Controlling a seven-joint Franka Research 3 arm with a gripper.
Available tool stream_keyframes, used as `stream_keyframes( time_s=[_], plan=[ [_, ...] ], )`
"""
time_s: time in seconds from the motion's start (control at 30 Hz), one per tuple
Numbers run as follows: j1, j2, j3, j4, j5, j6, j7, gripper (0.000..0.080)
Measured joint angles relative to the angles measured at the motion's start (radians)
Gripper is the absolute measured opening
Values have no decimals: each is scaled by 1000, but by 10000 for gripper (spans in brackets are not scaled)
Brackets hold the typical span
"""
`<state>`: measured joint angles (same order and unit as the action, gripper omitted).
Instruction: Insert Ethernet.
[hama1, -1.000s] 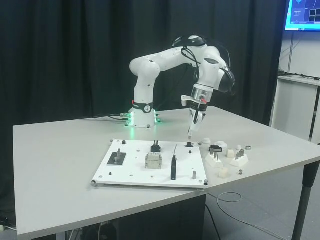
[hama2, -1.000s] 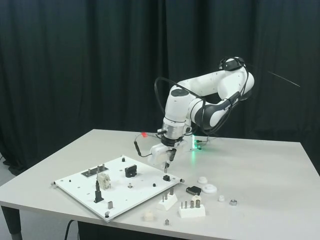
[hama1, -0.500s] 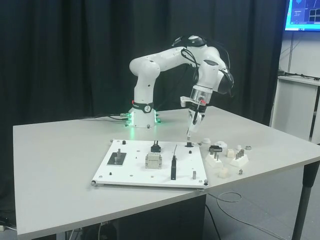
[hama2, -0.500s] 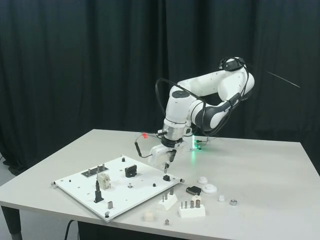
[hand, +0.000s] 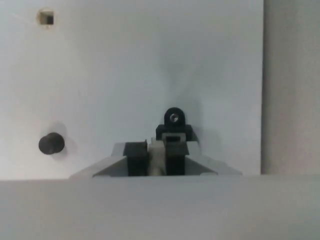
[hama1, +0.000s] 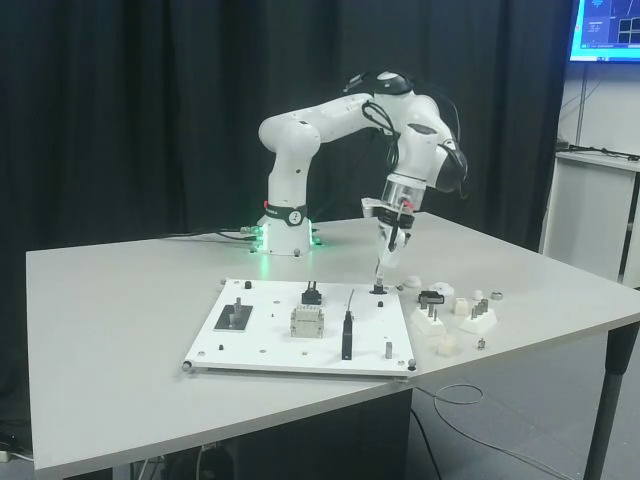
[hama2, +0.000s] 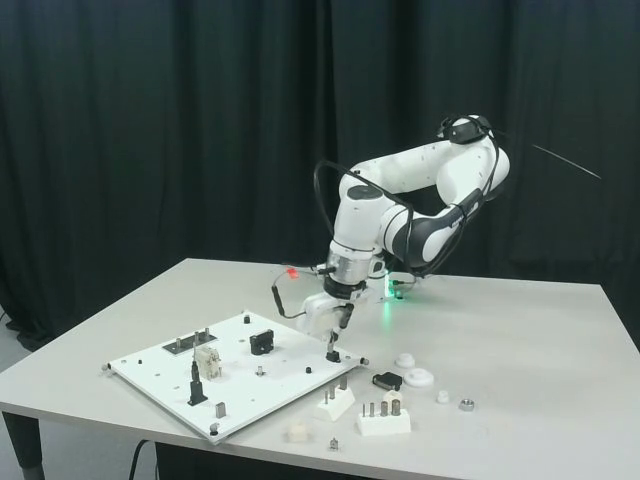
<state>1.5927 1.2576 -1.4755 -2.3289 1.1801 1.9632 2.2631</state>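
Note:
The white board (hama1: 262, 335) lies on the grey table and carries a small black Ethernet socket (hama1: 378, 290) near its far right corner. My gripper (hama1: 381, 268) hangs tilted just above that socket, shut on a small white Ethernet plug (hand: 156, 152). In the wrist view the two black fingers (hand: 135, 156) hold the plug, and the black socket (hand: 173, 126) lies just beyond the tips. From the second room view the gripper (hama2: 331, 338) sits right over the socket (hama2: 332, 356). A thin cable (hama2: 280, 295) loops from the gripper.
On the board stand a grey block (hama1: 307, 322), a black upright plug (hama1: 346, 338), a black connector (hama1: 311, 294) and a flat dark plate (hama1: 236, 317). White holders (hama1: 430, 320) and small parts (hama1: 478, 318) lie right of the board. A black peg (hand: 51, 143) is near the socket.
The wrist has shifted slightly and the gripper has come down a little closer to the black socket, still holding the plug.

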Motion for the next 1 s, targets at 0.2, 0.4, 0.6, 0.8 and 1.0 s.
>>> stream_keyframes(
  time_s=[0.2, 0.4, 0.6, 0.8, 1.0],
  plan=[
    [2, 0, 3, -2, 4, 4, 0, 71],
    [8, -5, 2, -9, 4, 3, 0, 71],
    [21, -13, 0, -20, 4, 4, -2, 71],
    [27, -13, -1, -25, 4, 6, -3, 71],
    [28, -13, 0, -27, 5, 15, -8, 71]
  ],
)
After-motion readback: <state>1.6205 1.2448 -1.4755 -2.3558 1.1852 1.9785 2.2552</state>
